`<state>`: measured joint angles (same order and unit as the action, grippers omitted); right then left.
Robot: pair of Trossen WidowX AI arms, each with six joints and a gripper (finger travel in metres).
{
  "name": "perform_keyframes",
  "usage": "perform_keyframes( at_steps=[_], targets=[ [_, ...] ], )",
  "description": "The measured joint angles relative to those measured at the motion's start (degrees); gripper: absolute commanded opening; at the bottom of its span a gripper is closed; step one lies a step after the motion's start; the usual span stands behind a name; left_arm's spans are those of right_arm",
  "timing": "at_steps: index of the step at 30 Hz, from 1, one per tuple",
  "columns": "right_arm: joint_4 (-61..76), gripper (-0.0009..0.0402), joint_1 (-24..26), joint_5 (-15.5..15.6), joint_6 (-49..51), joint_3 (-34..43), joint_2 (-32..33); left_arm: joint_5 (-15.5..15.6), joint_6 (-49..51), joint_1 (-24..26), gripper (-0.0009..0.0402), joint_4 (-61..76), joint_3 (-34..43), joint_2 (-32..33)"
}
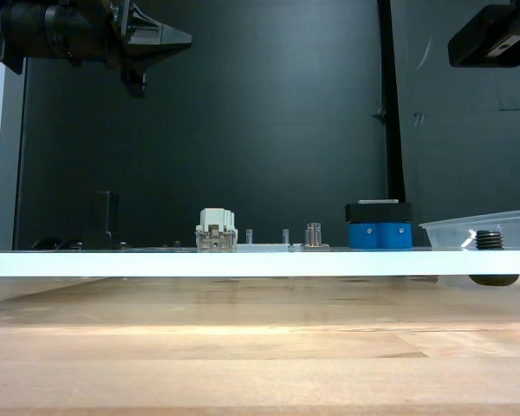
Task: Pick the RJ45 connector and install on the taskboard
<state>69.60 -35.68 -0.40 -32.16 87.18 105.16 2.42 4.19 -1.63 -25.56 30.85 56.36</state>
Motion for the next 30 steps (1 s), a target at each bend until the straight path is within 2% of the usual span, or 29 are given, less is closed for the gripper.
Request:
perform_keyframes(
  at_steps=[30],
  targets=[
    [0.46, 0.0000, 0.22, -0.35, 0.11, -0.04, -0.20, 0.02, 0.00, 0.00, 0.0000, 0.00, 0.02, 0.00]
  ],
)
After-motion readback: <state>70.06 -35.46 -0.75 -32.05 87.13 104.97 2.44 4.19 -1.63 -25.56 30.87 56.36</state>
